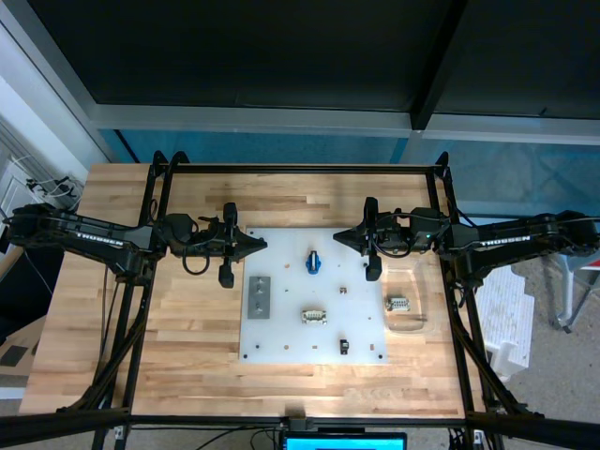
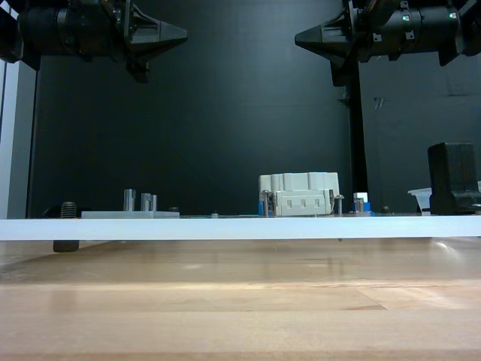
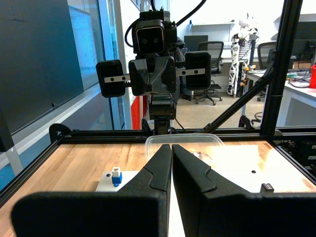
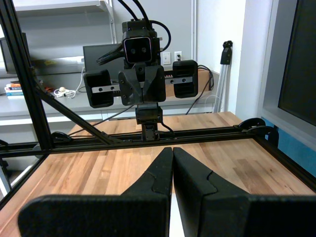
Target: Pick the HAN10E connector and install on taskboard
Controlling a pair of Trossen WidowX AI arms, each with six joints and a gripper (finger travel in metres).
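Left gripper [image 1: 260,244] closed, empty, held high over taskboard [image 1: 281,342] left edge | right gripper [image 1: 340,237] likewise closed, empty, high over far side | HAN10E connector [image 1: 398,303] lying in clear tray [image 1: 413,330] beside board | similar pale block [image 1: 314,317] seated on board | pick and install judged outstanding

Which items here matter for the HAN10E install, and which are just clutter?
Job: HAN10E connector, in the clear tray; taskboard; left gripper and right gripper, both shut, raised over the taskboard's far edge.

Lying about: grey plate, blue part, small black part, second pale connector block (possibly the mate), all on the taskboard.
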